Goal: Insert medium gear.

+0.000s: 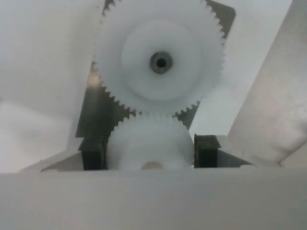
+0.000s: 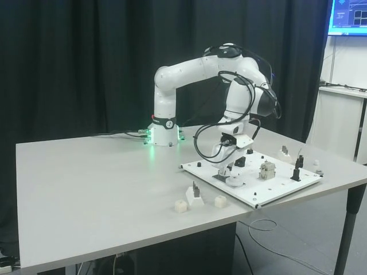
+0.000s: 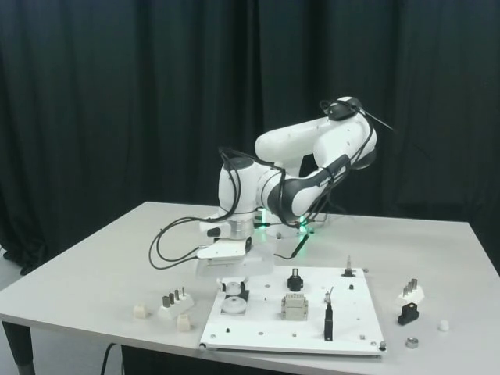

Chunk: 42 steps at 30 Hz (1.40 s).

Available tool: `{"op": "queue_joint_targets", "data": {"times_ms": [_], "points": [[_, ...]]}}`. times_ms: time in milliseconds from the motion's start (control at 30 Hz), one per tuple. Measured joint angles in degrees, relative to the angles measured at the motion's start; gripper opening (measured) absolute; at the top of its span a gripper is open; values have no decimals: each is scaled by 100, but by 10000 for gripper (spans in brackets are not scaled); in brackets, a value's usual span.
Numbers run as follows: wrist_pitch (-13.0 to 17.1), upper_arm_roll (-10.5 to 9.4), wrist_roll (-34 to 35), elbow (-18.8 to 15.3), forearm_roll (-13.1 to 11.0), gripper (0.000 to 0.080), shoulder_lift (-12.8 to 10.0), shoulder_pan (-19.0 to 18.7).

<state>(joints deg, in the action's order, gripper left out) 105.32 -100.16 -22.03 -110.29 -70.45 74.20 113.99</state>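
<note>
- My tool is clamped on the medium gear, low centre of the wrist view.
- Its teeth touch the large gear right above, so straight down onto the board I guess.

The white medium gear is held upright between two black fingers, its teeth meshed with a larger gear.

The white arm bends down over the white board, which lies near the tabletop's right edge.
</note>
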Motion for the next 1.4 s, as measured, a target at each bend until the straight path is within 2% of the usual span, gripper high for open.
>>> {"op": "queue_joint_targets", "data": {"times_ms": [1000,1400], "points": [[-69,32,-45,-133,77,393,-5,-150],[-49,39,-154,-176,-104,393,-14,-149]]}}
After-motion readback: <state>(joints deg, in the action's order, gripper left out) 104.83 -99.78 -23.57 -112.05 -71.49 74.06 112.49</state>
